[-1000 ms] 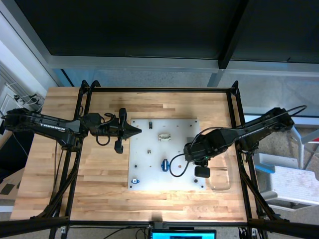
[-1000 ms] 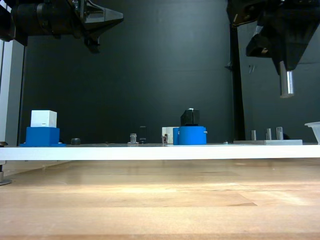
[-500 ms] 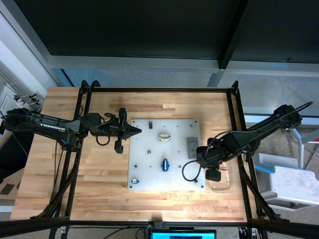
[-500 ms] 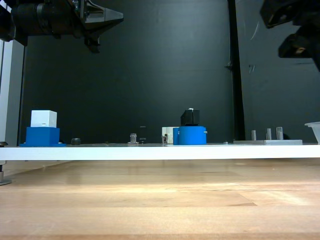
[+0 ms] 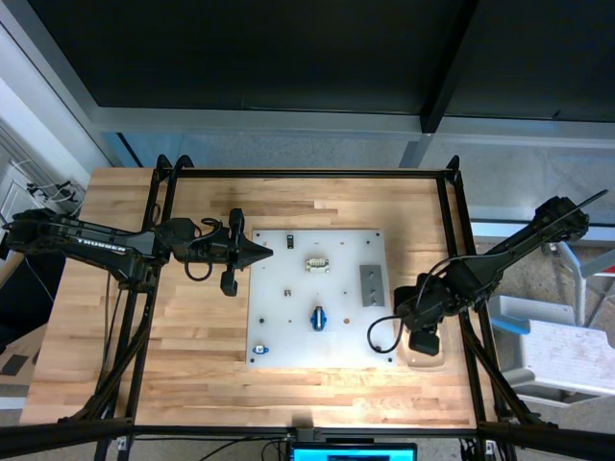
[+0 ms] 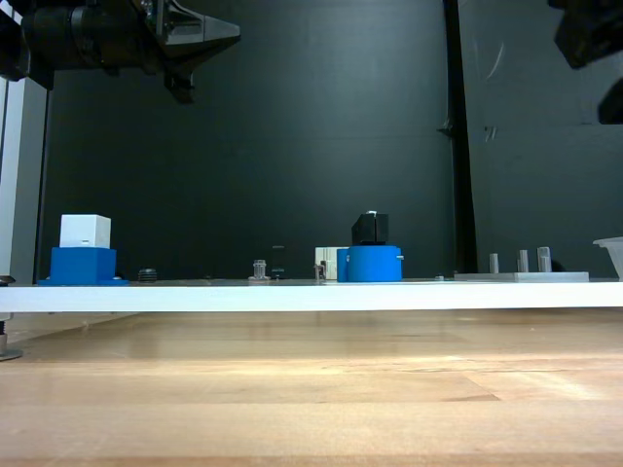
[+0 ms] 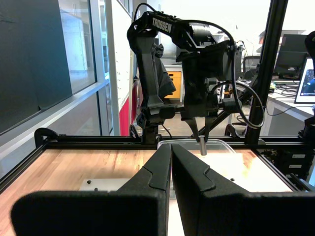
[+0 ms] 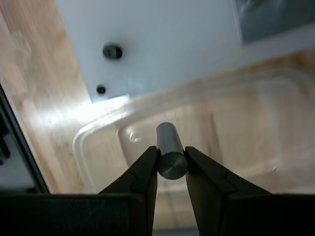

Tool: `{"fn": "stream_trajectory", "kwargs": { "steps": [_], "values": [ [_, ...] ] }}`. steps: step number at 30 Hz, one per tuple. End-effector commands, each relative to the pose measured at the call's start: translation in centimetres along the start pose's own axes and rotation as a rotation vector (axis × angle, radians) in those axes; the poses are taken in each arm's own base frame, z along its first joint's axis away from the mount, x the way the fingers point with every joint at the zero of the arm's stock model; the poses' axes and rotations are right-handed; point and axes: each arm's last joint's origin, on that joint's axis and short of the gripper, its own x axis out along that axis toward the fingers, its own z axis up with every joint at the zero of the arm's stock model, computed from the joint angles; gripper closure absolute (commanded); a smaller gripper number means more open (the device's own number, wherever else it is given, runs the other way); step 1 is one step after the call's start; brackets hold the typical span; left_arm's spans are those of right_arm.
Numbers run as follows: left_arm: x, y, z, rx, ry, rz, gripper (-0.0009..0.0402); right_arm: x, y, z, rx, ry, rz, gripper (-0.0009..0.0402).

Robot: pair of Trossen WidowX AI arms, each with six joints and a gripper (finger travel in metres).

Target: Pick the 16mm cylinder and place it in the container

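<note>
My right gripper is shut on the 16mm cylinder, a short pale-grey metal peg that hangs end-down between the fingers. Below it lies the container, a clear plastic tray off the board's right edge. From the high view the right gripper hovers over the container. The left wrist view shows the cylinder just above the container's rim. My left gripper is shut and empty, held high at the board's left edge, also seen as the left gripper.
The white board carries a blue upright piece, a grey block with small pegs, and a blue base with a white cube. Black frame rails run round the wooden table.
The right arm has carried the cylinder rightward off the board to above the container, leaving the low view. The left arm has not moved.
</note>
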Motion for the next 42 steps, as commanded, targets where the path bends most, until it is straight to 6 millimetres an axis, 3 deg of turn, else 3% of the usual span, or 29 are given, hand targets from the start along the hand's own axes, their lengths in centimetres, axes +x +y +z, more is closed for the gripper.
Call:
{"fn": "stream_trajectory", "kwargs": {
  "steps": [1,11,24,42],
  "values": [
    [0.0,0.0,0.0,0.000,0.000,0.000,0.0393,0.5,-0.1,-0.4,0.004,0.011,0.018,0.0366],
    [0.0,0.0,0.0,0.000,0.000,0.000,0.0393,3.3,-0.5,-1.3,-0.007,0.114,0.133,0.0366],
    [0.0,0.0,0.0,0.000,0.000,0.000,0.0393,5.3,-0.8,-1.4,-0.015,0.082,0.208,0.0362],
    [0.0,0.0,0.0,0.000,0.000,0.000,0.0393,5.9,-1.1,-1.4,-0.006,0.046,0.191,0.0288]
  ]
}}
